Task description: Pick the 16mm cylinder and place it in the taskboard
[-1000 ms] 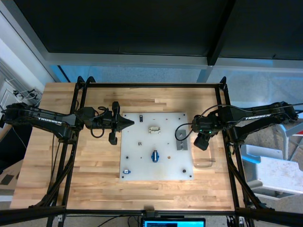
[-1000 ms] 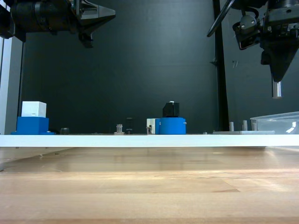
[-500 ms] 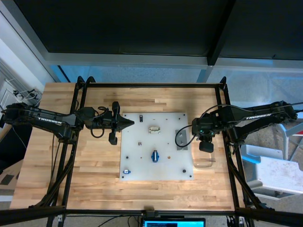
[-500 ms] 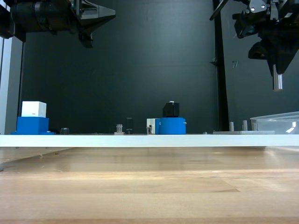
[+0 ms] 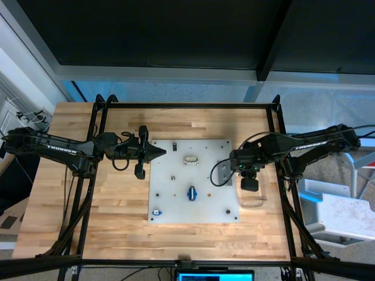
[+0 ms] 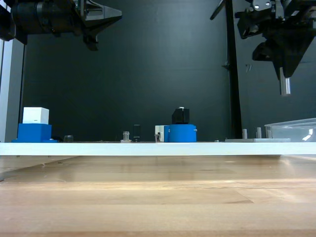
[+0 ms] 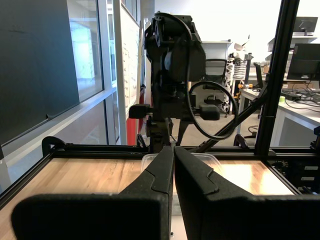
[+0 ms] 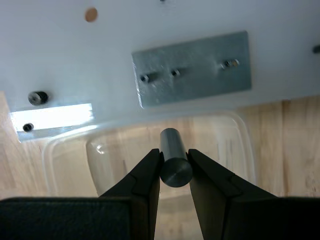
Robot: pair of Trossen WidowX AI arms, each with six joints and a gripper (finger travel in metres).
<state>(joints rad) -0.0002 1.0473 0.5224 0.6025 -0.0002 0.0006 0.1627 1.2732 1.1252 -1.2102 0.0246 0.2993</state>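
— Where is the 16mm cylinder point(image 8: 176, 169) to be found?

— It is held in the right gripper point(image 8: 174, 156), clamped between the two fingers point(image 8: 144, 177), with its lower end left free. In the low view it is seen hanging upright, well above the taskboard point(image 5: 176, 202).

— And what is seen beneath it?

— The clear tray point(image 8: 67, 162) is seen under the cylinder's end, just beside the board's right edge. A metal plate point(image 8: 195, 67) with small studs (three can be counted) is fixed to the board near that edge. The cylinder is touched by nothing but the gripper.

— How is the left gripper point(image 7: 173, 149) placed?

— It is held out level above the left edge of the taskboard, high over the desk point(image 5: 117, 234), pointing inward. Its fingers are pressed together, and nothing is held between them.
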